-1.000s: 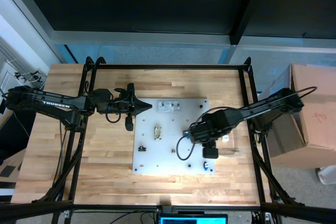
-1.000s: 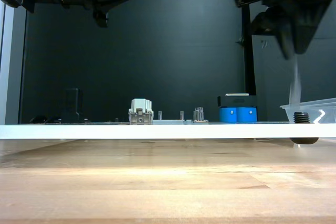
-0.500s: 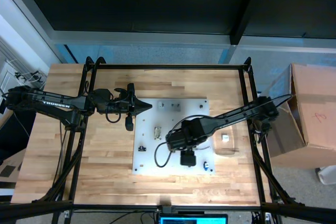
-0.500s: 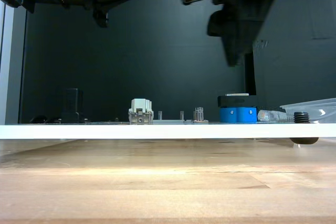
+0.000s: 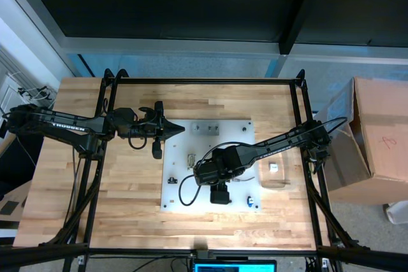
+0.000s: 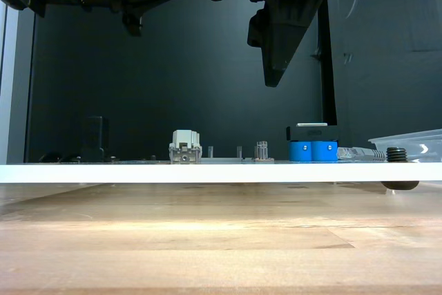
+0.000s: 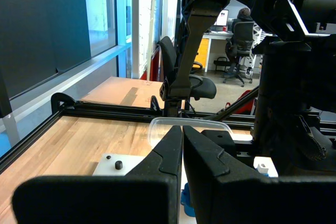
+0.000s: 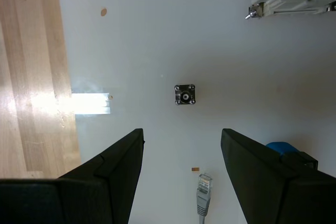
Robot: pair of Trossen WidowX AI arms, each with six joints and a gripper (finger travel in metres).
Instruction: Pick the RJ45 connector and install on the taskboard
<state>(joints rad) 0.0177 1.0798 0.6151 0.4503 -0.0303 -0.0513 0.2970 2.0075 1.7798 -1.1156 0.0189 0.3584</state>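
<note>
The RJ45 connector [image 8: 202, 188], a clear plug on a grey cable, lies free on the white taskboard [image 8: 157, 35], held by neither gripper. In the low view the RJ45 connector [image 6: 356, 152] rests flat just right of the blue block [image 6: 311, 150]. My right gripper [image 8: 181, 132] hangs open above the board's middle [image 5: 218, 186], pointing down, with nothing between its fingers. It is well above the board [image 6: 273, 77]. My left gripper [image 7: 182, 132] is shut and empty, held high over the board's left edge [image 5: 178, 128].
A white multi-pin housing [image 6: 185, 150] and a small square metal socket [image 8: 185, 95] stand on the board. A clear plastic tray [image 5: 274, 173] lies off the board's right side. A cardboard box [image 5: 376, 138] stands beyond the table's right edge.
A second ago the connector hung below my right gripper near the tray. It now lies on the board by the blue block, let go of, and the right gripper has moved left. The left arm is still.
</note>
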